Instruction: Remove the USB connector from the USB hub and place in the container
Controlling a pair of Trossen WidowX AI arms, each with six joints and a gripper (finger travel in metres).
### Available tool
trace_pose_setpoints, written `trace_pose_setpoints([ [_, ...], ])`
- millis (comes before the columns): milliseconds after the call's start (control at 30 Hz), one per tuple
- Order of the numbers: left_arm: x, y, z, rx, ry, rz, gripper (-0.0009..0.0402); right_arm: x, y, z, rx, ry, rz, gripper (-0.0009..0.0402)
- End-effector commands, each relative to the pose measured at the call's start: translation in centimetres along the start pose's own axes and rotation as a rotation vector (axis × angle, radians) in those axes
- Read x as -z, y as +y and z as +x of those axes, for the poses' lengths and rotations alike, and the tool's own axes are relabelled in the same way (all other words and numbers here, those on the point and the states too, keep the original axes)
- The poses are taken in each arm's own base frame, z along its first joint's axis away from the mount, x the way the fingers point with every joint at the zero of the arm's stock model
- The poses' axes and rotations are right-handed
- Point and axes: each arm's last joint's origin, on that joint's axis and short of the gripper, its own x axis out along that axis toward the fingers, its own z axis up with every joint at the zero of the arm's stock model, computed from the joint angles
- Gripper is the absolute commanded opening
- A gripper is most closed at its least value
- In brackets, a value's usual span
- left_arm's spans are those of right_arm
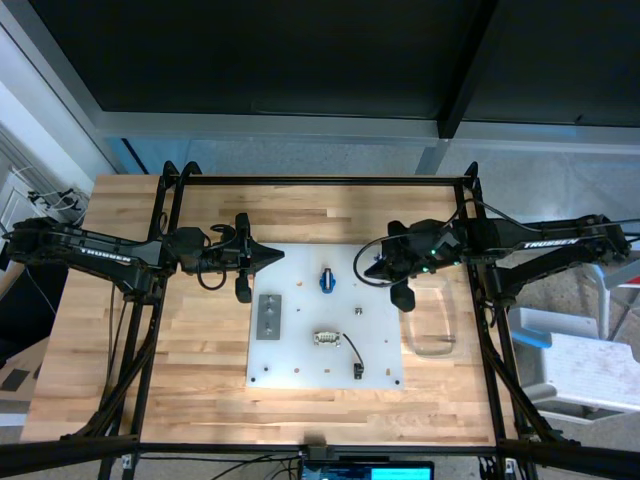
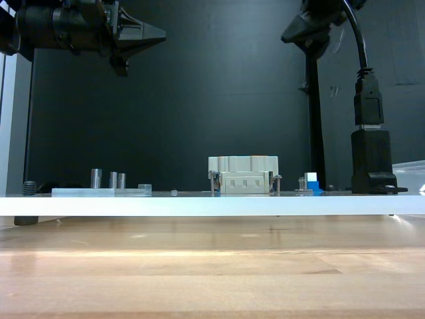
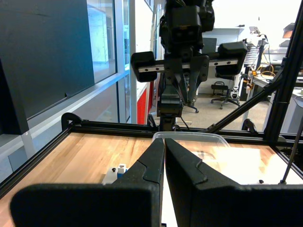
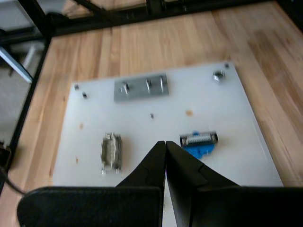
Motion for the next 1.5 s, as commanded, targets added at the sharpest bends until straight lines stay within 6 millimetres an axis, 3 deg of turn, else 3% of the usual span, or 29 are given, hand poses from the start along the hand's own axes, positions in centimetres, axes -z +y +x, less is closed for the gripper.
trace_pose_setpoints([
  [33,0.0,0.0,0.0,0.000,0.000,0.000,0.0001,0.4,1.1,-0.3,0.004,0.047,-0.005,0.0000],
  [467,0.0,0.0,0.0,0.000,0.000,0.000,0.0001,2.5,6.1,-0.3,0.029,0.254,0.009,0.0000],
  [1000,0.0,0.0,0.0,0.000,0.000,0.000,0.0001,2.0,11.6,2.0,0.049,0.413,-0.044,0.0003],
  [1133,0.0,0.0,0.0,0.000,0.000,0.000,0.0001,1.9,12.7,2.8,0.049,0.430,-0.046,0.0028],
  [1500,0.0,0.0,0.0,0.000,0.000,0.000,0.0001,3.0,15.0,4.8,0.059,0.456,0.003,0.0153],
])
